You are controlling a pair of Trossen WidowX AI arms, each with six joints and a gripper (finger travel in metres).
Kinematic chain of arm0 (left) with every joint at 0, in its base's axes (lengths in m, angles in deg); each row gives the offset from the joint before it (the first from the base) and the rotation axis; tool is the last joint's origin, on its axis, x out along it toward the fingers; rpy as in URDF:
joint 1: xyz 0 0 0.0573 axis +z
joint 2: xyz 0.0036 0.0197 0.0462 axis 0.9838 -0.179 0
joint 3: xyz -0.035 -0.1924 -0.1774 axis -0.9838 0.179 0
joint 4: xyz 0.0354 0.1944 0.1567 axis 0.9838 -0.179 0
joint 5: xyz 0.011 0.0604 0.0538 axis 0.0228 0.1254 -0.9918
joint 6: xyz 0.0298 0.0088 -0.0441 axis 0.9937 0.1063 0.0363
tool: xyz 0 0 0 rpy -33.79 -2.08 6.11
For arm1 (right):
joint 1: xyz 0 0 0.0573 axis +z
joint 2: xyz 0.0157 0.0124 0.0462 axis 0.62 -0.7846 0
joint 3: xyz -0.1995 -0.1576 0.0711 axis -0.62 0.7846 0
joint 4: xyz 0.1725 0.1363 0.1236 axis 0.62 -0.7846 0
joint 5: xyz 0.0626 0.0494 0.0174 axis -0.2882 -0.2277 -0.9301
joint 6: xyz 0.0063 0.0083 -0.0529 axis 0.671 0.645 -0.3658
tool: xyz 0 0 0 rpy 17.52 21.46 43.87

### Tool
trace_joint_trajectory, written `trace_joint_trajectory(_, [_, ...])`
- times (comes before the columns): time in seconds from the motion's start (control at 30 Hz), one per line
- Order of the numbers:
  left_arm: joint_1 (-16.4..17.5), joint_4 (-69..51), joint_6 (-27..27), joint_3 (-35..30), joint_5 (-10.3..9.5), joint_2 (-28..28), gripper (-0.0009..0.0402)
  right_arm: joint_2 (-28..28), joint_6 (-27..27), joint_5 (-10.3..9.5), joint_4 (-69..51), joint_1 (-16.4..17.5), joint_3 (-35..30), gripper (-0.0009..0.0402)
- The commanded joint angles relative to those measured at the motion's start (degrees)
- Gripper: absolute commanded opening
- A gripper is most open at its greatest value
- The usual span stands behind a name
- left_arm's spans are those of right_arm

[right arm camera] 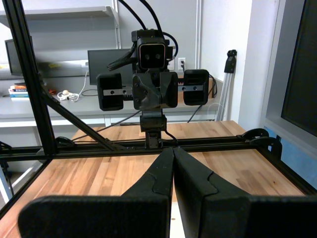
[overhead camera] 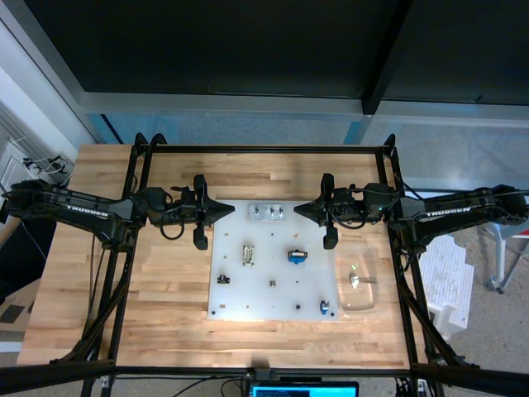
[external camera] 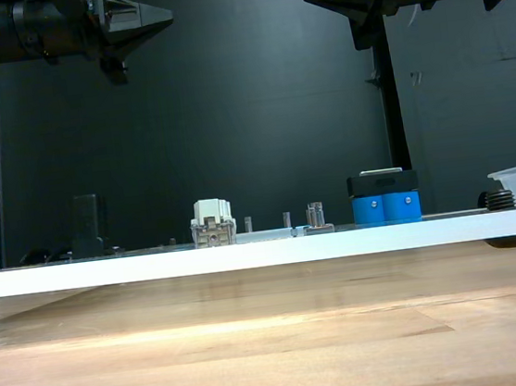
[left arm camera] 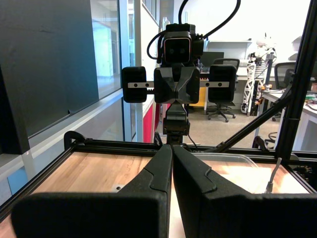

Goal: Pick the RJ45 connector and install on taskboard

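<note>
My left gripper [overhead camera: 234, 212] hangs parked high over the white board's [overhead camera: 248, 298] far left edge. Its fingers [left arm camera: 163, 163] are pressed together on nothing. My right gripper [overhead camera: 296, 209] faces it from the board's far right, also shut and empty [right arm camera: 174, 148]. The small blue jack [overhead camera: 326, 308] stands at the board's near right corner with a pale grey piece over its top. The clear tray [overhead camera: 371, 302] right of the board holds a pale block [overhead camera: 355, 279], and I see no dark plug or cable on it. I cannot tell where the connector is.
On the board stand a blue and black part [overhead camera: 297, 255], a beige socket [overhead camera: 247, 255], silver fittings [overhead camera: 266, 212] and small studs. A black frame [overhead camera: 264, 150] surrounds the wooden table. Both arms stay well above the board in the low view.
</note>
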State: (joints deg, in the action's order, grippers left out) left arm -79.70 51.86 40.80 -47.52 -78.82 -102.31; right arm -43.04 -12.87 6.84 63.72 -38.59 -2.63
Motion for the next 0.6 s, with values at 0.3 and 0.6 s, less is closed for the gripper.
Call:
trace_joint_trajectory(0.3, [0.0, 0.0, 0.0, 0.0, 0.02, 0.0, 0.0, -0.02, -0.11, -0.26, 0.04, 0.02, -0.04, 0.0])
trace_joint_trajectory(0.6, [0.0, 0.0, 0.0, 0.0, 0.0, -0.02, 0.0, -0.02, -0.09, -0.22, 0.07, 0.04, -0.04, 0.0])
